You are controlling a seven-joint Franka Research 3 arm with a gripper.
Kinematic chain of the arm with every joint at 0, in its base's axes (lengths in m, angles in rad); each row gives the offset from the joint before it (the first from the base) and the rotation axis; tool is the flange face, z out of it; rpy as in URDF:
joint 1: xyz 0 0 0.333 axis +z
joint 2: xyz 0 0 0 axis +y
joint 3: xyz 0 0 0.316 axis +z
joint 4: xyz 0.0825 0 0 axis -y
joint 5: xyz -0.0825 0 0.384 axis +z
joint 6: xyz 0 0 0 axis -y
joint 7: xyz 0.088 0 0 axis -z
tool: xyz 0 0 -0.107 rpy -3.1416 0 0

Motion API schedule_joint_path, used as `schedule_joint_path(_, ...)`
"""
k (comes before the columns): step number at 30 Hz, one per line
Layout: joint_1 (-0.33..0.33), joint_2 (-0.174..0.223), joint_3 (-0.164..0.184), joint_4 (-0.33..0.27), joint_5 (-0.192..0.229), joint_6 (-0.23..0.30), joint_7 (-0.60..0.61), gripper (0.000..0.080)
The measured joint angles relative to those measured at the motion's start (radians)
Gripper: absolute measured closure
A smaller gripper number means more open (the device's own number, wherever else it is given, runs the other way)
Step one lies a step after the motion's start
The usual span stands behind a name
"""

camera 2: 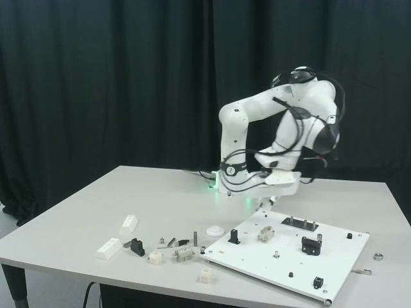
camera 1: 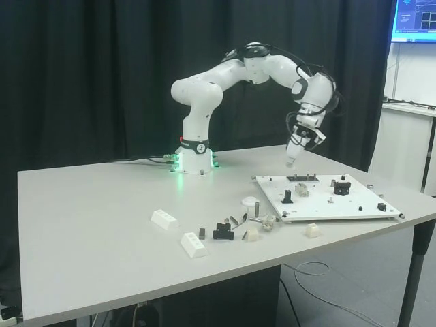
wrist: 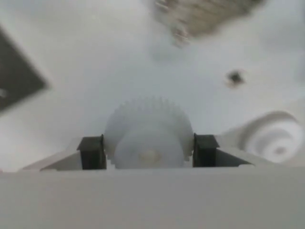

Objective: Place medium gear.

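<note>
A white toothed medium gear [wrist: 148, 131] sits between my black finger pads [wrist: 91, 152], and my gripper [wrist: 148, 152] is shut on it. In the first room view the gripper [camera 1: 291, 160] hangs above the far left corner of the white assembly board [camera 1: 354, 208], well clear of it. The second room view shows the gripper [camera 2: 262, 205] just over the board's [camera 2: 257, 260] back edge; the gear is too small to make out there. Below the held gear the wrist view shows pale surface with a small black spot [wrist: 234, 77].
Another white gear [camera 1: 251, 201] [camera 2: 215, 231] lies on the grey table beside the board, also seen as the round gear [wrist: 276, 138]. Small loose parts and two white blocks [camera 1: 163, 219] lie near the table's front. Black fixtures [camera 2: 311, 245] stand on the board.
</note>
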Motion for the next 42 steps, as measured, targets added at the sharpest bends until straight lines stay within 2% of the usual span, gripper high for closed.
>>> schedule_joint_path(11, -0.109, 0.000, -0.010, -0.085, -0.008, 0.094, -0.210, 0.0406)
schedule_joint_path(22, -0.235, 0.000, -0.002, -0.116, 0.018, 0.145, -0.374, 0.0406)
schedule_joint_path(35, -0.383, 0.000, 0.062, -0.121, 0.084, 0.207, -0.522, 0.0406)
schedule_joint_path(42, -0.445, 0.008, 0.102, -0.122, 0.131, 0.218, -0.580, 0.0406)
